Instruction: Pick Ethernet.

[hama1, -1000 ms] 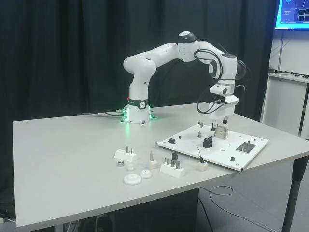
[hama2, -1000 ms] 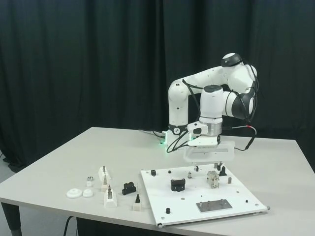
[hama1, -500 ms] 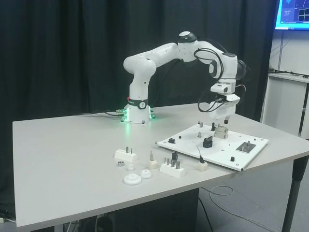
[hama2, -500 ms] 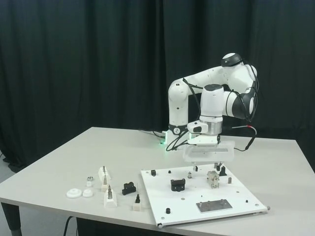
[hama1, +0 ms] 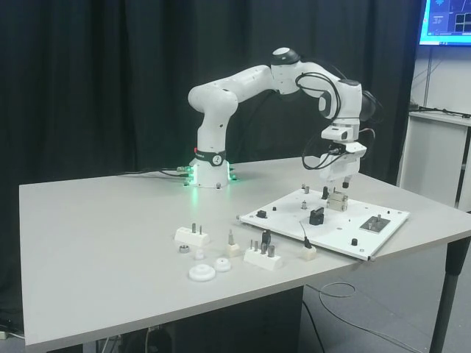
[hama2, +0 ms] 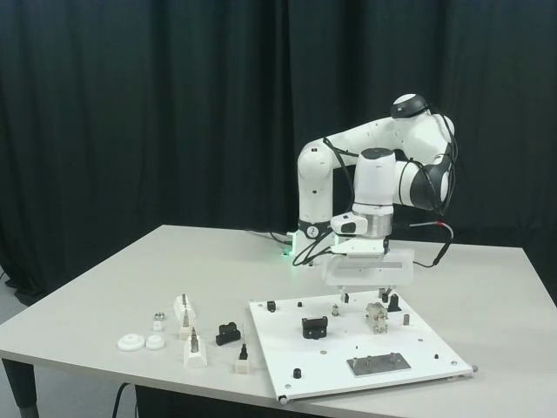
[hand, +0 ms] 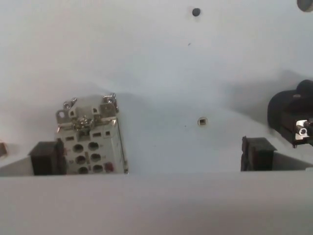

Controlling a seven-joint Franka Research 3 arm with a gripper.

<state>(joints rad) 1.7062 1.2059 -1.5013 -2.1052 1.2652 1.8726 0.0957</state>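
Note:
My gripper (hama1: 337, 182) hangs open a short way above the white board (hama1: 386, 209), over its far side. In the wrist view the two black fingertips (hand: 46, 157) stand wide apart with nothing between them. A grey multi-pin connector (hand: 90, 142) sits on the board right beside one fingertip, and shows in the second room view as a grey block (hama2: 376, 317) below the gripper (hama2: 365, 292). A black plug (hand: 292, 117) stands just outside the other fingertip. I cannot tell for certain which part is the Ethernet plug.
A black clamp (hama1: 316, 216) and a grey metal plate (hama1: 377, 223) sit on the board. Left of the board stand white holders with pins (hama1: 191, 235), white gears (hama1: 200, 273) and a white block with a thin black stem (hama1: 307, 250). The table edge runs close in front.
The gripper has risen a little above the board, staying over the grey connector. Nothing on the board or table has moved.

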